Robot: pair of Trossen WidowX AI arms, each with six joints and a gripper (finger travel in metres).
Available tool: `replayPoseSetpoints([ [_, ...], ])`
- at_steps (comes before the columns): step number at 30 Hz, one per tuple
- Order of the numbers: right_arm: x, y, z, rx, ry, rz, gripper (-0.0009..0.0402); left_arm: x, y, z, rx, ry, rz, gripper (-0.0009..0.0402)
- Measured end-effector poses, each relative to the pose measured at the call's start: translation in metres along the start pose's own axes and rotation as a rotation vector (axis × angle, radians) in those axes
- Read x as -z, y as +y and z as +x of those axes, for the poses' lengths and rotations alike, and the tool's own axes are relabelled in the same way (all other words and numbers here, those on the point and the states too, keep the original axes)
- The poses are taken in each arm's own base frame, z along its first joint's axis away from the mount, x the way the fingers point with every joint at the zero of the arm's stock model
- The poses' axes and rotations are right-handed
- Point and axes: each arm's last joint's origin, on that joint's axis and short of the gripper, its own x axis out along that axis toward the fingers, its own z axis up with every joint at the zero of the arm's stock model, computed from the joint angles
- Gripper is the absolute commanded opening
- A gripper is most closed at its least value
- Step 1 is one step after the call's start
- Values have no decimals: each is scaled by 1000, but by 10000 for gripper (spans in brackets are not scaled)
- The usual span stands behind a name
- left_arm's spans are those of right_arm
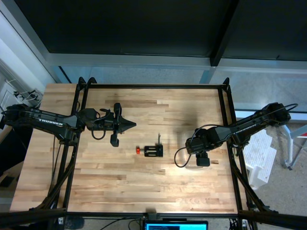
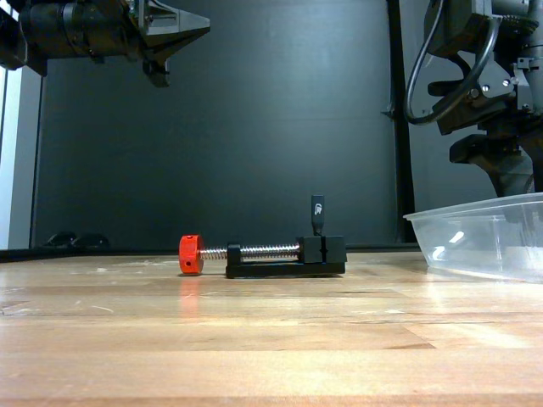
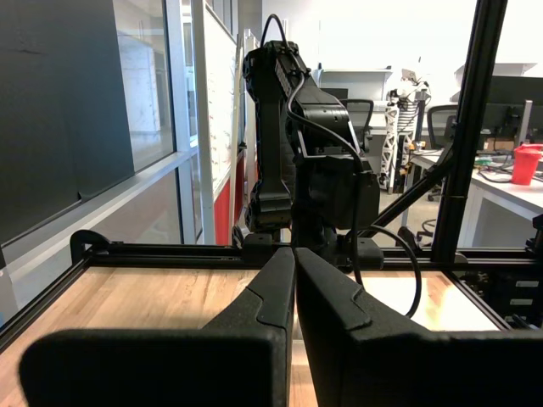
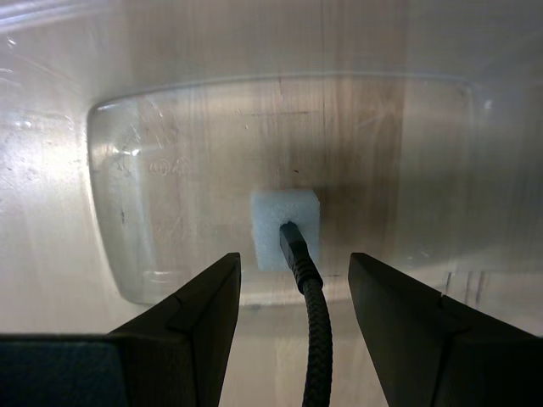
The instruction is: Pick the USB-C connector and install on taskboard
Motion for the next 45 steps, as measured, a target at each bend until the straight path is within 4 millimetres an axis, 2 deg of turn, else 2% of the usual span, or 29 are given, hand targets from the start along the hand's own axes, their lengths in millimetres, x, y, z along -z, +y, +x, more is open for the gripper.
replayPoseSetpoints([
  [22,1,0,4,-3,-9,-21,89,0,0,0,0,0,0,0],
  [35,0,0,3,-4,-13,-46,-2,0,0,0,0,0,0,0],
  [45,-2,0,1,-8,-26,-46,0,0,0,0,0,0,0,0],
])
